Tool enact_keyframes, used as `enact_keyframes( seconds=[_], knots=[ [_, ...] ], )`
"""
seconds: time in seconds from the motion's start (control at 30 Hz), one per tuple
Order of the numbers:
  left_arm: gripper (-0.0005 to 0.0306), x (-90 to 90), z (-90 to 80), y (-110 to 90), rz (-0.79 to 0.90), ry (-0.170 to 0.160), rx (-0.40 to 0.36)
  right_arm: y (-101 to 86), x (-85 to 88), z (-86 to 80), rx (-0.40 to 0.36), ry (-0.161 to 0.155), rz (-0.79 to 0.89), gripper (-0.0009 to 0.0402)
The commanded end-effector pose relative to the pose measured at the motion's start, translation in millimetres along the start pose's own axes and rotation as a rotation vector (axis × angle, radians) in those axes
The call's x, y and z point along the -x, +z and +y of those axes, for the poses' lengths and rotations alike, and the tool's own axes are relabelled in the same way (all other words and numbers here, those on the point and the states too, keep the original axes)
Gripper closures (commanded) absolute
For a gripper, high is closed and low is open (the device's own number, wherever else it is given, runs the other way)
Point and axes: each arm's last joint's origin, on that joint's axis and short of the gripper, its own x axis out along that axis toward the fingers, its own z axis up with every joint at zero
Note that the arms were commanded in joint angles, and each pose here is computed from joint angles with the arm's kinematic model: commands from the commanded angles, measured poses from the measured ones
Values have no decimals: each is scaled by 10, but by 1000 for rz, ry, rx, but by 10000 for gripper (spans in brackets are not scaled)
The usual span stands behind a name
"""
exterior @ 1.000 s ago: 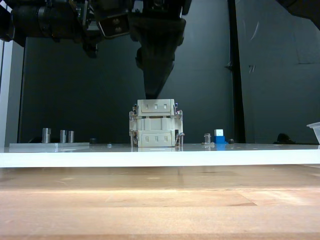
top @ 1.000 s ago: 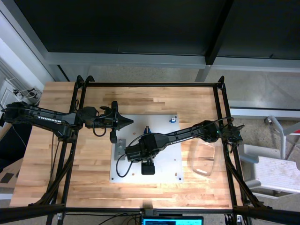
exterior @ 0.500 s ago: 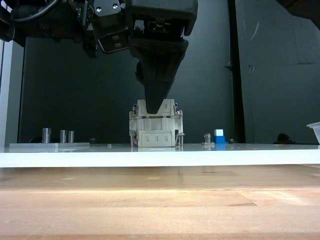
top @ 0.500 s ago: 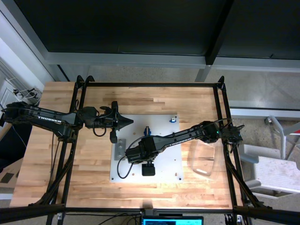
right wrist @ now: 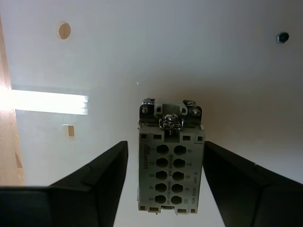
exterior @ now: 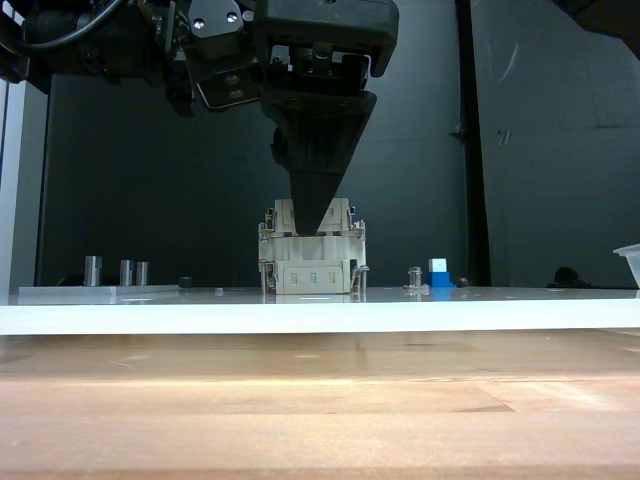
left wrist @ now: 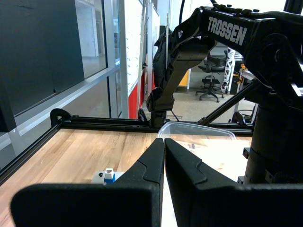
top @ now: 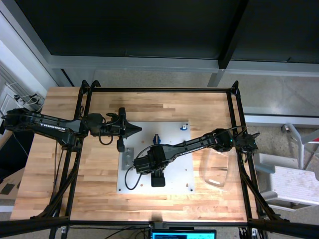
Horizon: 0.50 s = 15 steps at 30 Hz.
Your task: Remove the HAN10-E connector and place it in the container
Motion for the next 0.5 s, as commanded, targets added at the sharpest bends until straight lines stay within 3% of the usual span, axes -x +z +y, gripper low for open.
enact_keyframes(
  seconds=[0.03,0.5],
  knots=[
    [300,0,1,0,0,0,0,0,8,0,-3,1,-2,223],
    [300,0,0,0,0,0,0,-6,51,5,-4,6,-9,348]
  ],
)
